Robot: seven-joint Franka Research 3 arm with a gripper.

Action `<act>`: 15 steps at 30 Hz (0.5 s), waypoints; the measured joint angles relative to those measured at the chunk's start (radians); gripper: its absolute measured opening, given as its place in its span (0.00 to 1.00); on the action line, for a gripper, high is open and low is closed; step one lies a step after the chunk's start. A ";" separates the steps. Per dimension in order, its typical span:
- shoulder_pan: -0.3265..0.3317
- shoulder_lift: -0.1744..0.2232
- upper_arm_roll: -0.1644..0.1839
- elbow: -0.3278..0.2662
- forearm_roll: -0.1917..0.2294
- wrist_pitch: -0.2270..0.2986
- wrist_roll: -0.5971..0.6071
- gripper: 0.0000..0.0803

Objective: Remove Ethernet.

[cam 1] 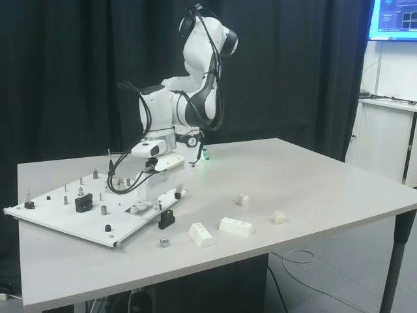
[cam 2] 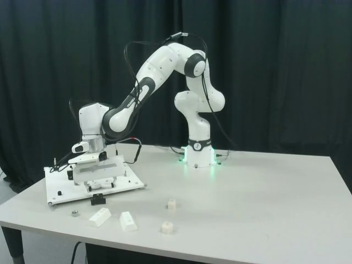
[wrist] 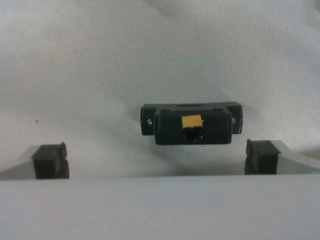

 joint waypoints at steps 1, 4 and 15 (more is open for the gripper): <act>0.000 0.000 0.000 0.000 0.000 0.000 0.000 0.98; 0.001 0.000 0.000 0.000 0.000 0.001 0.000 0.98; 0.002 0.000 0.000 0.000 0.000 0.002 0.001 1.00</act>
